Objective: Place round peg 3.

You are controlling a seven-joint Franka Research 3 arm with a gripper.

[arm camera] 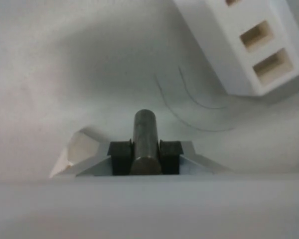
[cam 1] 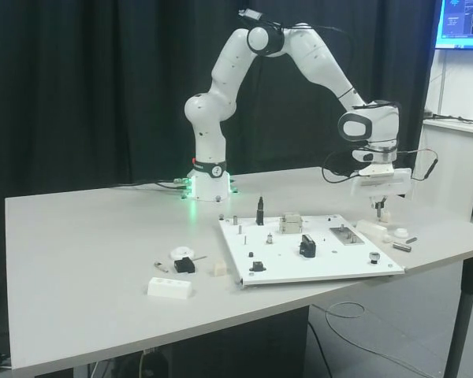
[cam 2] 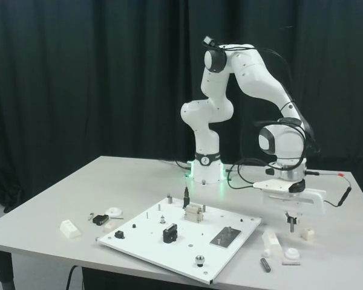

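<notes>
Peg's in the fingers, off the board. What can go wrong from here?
1. The gripper holds the round peg only between two narrow black fingers; it may tilt or slip when pressed into a hole.
2. The white holder block and other loose parts lie on the table close under the gripper; a low move may knock them.
3. The white board carries upright parts that the peg could catch in crossing.
</notes>
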